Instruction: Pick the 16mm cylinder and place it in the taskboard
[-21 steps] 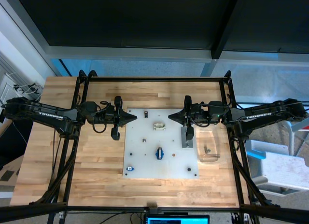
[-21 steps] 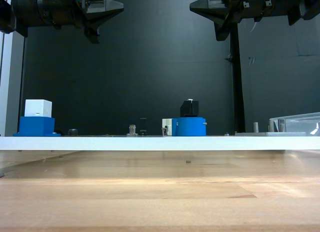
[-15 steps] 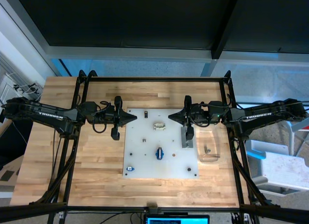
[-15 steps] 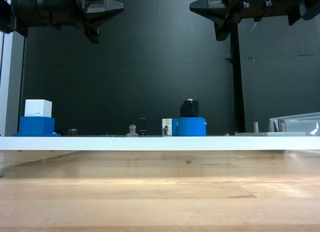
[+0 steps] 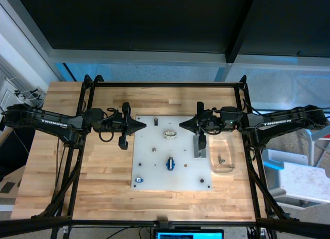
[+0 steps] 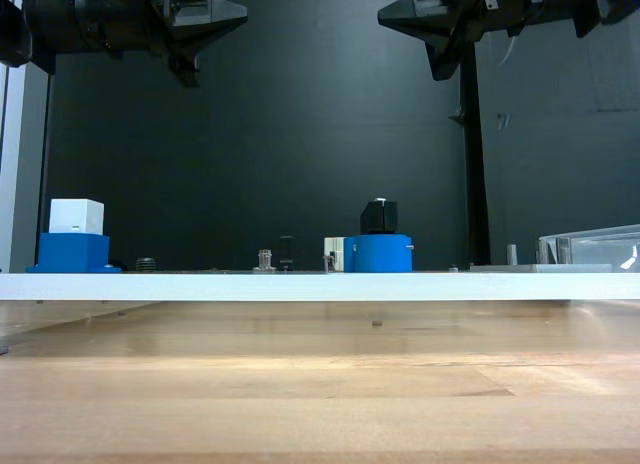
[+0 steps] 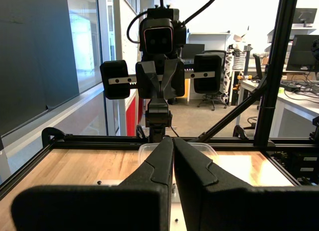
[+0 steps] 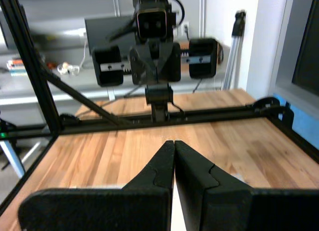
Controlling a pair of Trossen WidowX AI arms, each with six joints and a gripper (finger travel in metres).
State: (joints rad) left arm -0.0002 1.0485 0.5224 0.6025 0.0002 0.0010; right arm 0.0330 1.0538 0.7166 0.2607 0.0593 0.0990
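Observation:
The 16mm cylinder (image 5: 220, 159) is a tiny silvery peg lying inside the clear plastic tray (image 5: 230, 148), just right of the taskboard (image 5: 154, 167). The taskboard is a white square plate in the table's middle, carrying a blue fitting (image 5: 170, 163), a beige connector (image 5: 169, 134) and a grey block (image 5: 200, 148). My left gripper (image 5: 143, 124) hovers high over the board's left rear edge, fingers shut and empty. My right gripper (image 5: 181, 124) faces it from the right, also high, shut and empty, well away from the peg. The wrist views show both gripper tips closed: left gripper (image 7: 173, 141), right gripper (image 8: 174, 144).
A black frame (image 5: 165, 85) rings the wooden table. A small blue base with a white cube (image 6: 73, 239) stands at the board's near left corner. In the low view the tray (image 6: 600, 246) sits at the right and both arms hang far above the board.
The right arm has shifted slightly, its gripper tip edging a little leftward. The left arm and all objects are unchanged.

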